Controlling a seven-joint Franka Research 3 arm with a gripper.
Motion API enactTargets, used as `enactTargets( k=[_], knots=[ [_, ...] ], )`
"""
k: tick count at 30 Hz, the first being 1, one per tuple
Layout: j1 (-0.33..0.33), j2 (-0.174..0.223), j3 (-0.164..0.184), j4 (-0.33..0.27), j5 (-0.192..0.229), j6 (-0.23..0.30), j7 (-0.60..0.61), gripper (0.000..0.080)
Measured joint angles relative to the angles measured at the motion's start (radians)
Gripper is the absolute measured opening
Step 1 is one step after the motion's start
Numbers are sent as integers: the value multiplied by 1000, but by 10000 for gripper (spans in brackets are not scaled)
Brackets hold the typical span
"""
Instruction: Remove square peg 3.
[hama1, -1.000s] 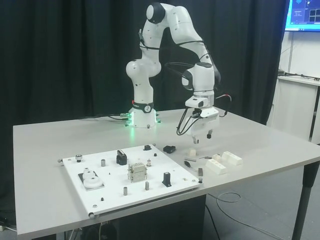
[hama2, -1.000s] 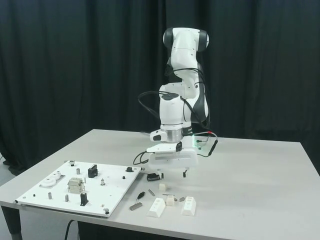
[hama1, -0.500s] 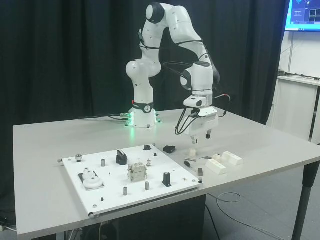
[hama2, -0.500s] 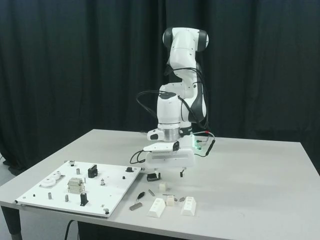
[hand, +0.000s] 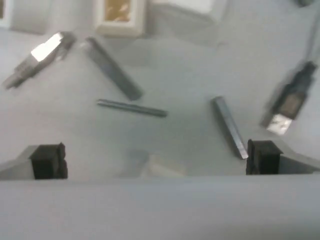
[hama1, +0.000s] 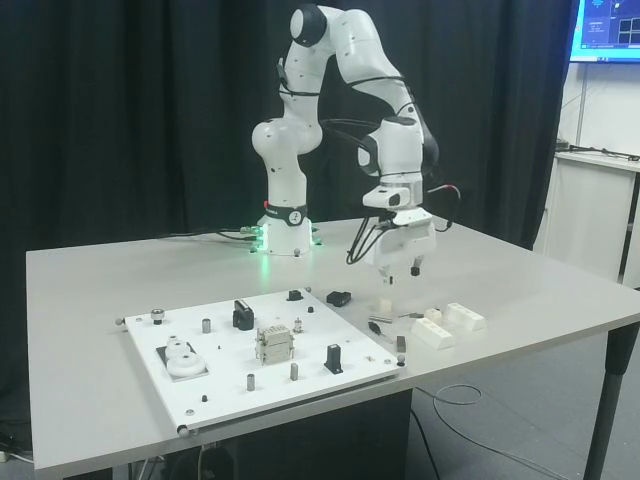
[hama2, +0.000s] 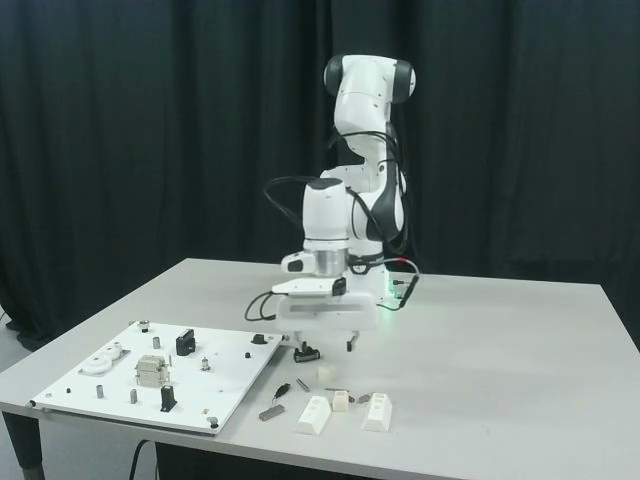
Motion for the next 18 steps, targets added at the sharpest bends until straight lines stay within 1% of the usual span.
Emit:
enactTargets(
  k=[6,10,14,18],
  knots=[
    [-12,3,-35,27,-31,0,-14,800],
    [-30,6,-52,51,-38,0,-24,800],
    [-55,12,-66,82,-46,0,-35,800],
    [-88,23,-72,122,-58,0,-57,800]
  ],
)
